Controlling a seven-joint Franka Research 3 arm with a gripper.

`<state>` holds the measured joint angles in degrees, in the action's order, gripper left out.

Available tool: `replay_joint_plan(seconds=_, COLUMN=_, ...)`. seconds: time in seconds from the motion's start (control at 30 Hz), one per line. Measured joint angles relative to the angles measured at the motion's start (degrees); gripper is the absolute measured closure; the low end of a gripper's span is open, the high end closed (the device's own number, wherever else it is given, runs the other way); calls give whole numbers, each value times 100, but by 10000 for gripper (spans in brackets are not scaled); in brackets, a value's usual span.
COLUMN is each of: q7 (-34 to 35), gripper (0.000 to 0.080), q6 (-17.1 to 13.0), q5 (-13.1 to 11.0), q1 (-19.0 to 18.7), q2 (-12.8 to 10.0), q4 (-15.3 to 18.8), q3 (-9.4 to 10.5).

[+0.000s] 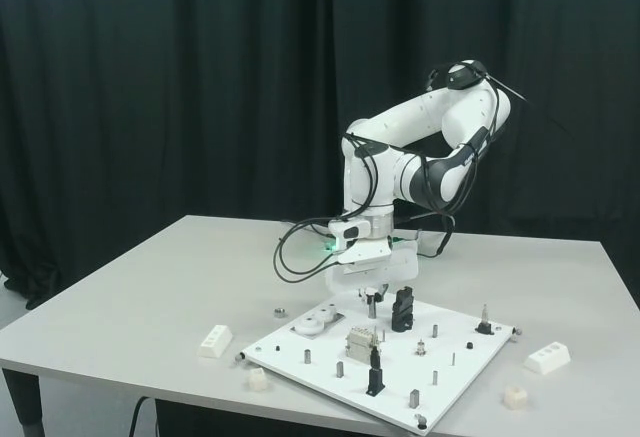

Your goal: Insert round peg 4.

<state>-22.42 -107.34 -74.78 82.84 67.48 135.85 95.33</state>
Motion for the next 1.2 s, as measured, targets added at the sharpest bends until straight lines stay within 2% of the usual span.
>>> replay_joint_plan(seconds=0.33, q7=136, gripper=655, q6=15, q5=130, q1=-24, q2=0, q4=11, q3=-2)
replay_joint_plan(seconds=0.9, q7=212, gripper=655, q6=66, q5=105, q1=-31, q2=1, q4=28, q3=-14)
replay_joint_plan(seconds=1.2, q7=241, gripper=655, q6=218, q5=56, q1=-60, q2=0, q4=-10, q3=-43)
